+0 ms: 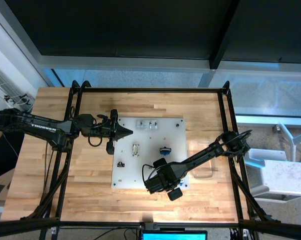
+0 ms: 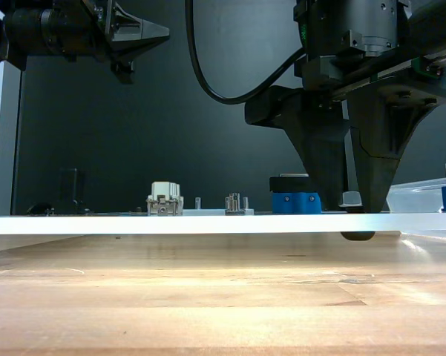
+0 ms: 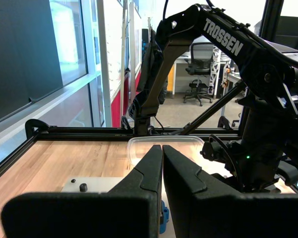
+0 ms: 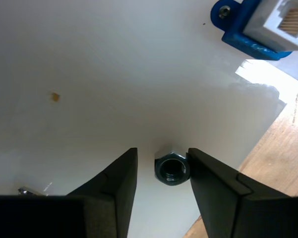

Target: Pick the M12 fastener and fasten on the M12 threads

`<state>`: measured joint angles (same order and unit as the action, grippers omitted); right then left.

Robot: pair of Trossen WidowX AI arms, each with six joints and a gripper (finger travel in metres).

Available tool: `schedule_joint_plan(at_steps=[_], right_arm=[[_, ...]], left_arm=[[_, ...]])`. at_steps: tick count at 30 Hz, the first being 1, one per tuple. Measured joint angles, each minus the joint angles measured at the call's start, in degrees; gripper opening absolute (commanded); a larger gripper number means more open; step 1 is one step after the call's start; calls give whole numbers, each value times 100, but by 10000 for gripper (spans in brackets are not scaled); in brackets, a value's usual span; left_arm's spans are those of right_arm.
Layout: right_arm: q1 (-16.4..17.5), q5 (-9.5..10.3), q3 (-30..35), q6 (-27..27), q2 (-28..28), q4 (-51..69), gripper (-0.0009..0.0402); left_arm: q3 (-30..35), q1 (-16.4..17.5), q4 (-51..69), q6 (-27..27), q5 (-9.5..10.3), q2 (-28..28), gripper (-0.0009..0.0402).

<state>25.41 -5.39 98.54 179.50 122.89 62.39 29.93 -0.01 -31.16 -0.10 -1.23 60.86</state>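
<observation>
Right wrist view looks down on the right gripper (image 4: 162,154). Its two fingers are spread apart, and the little silver nut (image 4: 171,168) sits between them on the white board (image 4: 89,74), close to the board's edge. One finger is just beside the nut and the other has a gap. The hole in the nut looks dark. That may be the stud, but I cannot tell for sure if the nut is on its stud. No ribs show in the low view.

I think the step now is to grab the nut again and turn it. To do this well, the gripper should stay straight above the nut. The nut should be in the middle, so both fingers press its flat sides at once. A squeeze from one side could tip it or push it off.

The left gripper (image 3: 162,163) hangs high over the far left of the board, fingers pressed together, holding nothing.

The clear tray (image 3: 166,144) lies on the table beside the board. I see no nut in it, but part of it is hidden.
</observation>
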Motion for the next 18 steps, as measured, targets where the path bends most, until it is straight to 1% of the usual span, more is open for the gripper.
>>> schedule_joint_plan(at_steps=[6, 7, 8, 12, 16, 18], right_arm=[[17, -28, -9, -50, -240, 31, 154], [20, -57, -9, -96, -291, 15, 153], [20, -42, -7, -216, -339, 4, 153], [24, 31, -4, -946, -444, -55, 153], [31, 35, 2, -2002, -542, 46, 153], [28, 20, 2, -2623, -551, 190, 153]], left_arm=[[0, 0, 0, 0, -2, 0, 0], [2, 0, 0, 0, 0, 0, 0], [2, 0, -2, 0, -2, 0, 0], [0, 0, 0, -2, 0, 0, 0], [2, 0, -2, 0, -2, 0, 0], [0, 0, 0, -2, 0, 0, 0]])
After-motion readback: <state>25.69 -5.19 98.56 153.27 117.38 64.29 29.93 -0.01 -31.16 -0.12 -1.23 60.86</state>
